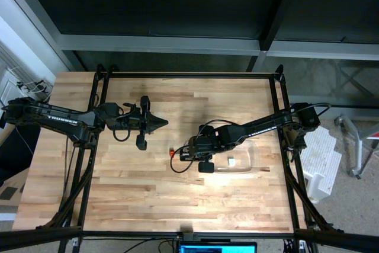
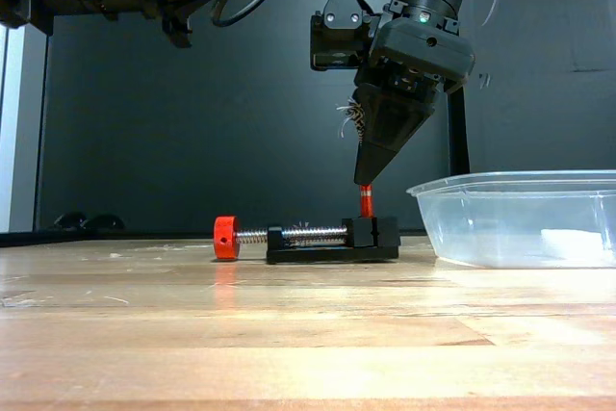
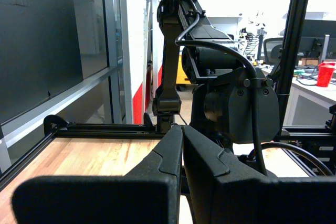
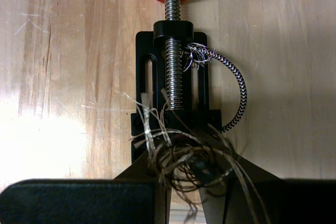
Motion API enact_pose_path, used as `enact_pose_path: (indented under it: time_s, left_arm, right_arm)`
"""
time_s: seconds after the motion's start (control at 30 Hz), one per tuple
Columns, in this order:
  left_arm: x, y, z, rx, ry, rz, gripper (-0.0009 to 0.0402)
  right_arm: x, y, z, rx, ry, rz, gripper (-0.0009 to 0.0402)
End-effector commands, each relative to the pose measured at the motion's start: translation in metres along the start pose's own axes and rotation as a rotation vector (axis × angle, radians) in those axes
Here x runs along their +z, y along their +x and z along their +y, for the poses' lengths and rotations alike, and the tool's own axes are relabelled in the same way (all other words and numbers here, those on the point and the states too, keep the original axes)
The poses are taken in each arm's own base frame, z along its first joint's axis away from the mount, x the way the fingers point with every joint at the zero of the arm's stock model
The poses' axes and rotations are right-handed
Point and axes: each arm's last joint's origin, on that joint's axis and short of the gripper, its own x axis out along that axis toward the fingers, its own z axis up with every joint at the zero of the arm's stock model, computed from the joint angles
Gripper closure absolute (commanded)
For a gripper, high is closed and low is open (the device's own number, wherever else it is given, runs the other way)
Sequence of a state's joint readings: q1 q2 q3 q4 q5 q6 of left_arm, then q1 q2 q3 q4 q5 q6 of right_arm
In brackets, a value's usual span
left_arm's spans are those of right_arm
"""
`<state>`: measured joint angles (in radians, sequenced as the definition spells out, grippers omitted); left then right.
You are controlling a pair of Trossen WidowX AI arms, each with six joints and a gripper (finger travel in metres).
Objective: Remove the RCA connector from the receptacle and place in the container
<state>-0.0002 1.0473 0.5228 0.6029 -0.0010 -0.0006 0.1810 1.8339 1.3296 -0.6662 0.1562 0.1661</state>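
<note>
While upright — connector (image 2: 365,201) beneath end effector (image 2: 365,183)

Pale wooden table (image 1: 148,194) — a laptop screen (image 1: 218,246) at its near edge.

The table (image 2: 289,334) is pale planked wood, smooth with a soft sheen. The receptacle (image 2: 332,243) is matt black, its screw (image 4: 173,72) bright threaded metal, its knob (image 2: 225,238) matt red-orange plastic. The RCA connector (image 2: 365,201) shows smooth red. A braided black-and-white cable (image 4: 239,93) frays into bare wire strands. The container (image 2: 520,228), at the right, is clear glossy plastic. The right gripper (image 2: 369,178), pinching the RCA connector, and the left gripper (image 3: 182,132), closed above the table's left half, are matt black plastic.
</note>
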Motion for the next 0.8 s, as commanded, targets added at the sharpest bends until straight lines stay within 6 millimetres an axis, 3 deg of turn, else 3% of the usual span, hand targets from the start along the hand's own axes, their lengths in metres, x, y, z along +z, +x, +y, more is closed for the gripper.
enact_pose_path:
  time_s: [0.03, 0.8]
  left_arm:
    - [0.0, 0.0, 0.0, 0.0, 0.0, 0.0, 0.0393]
    - [0.0, 0.0, 0.0, 0.0, 0.0, 0.0, 0.0393]
  right_arm:
    - [0.0, -0.006, -0.001, 0.001, 0.002, -0.012, 0.0393]
    - [-0.001, -0.089, -0.015, 0.027, 0.04, -0.216, 0.0393]
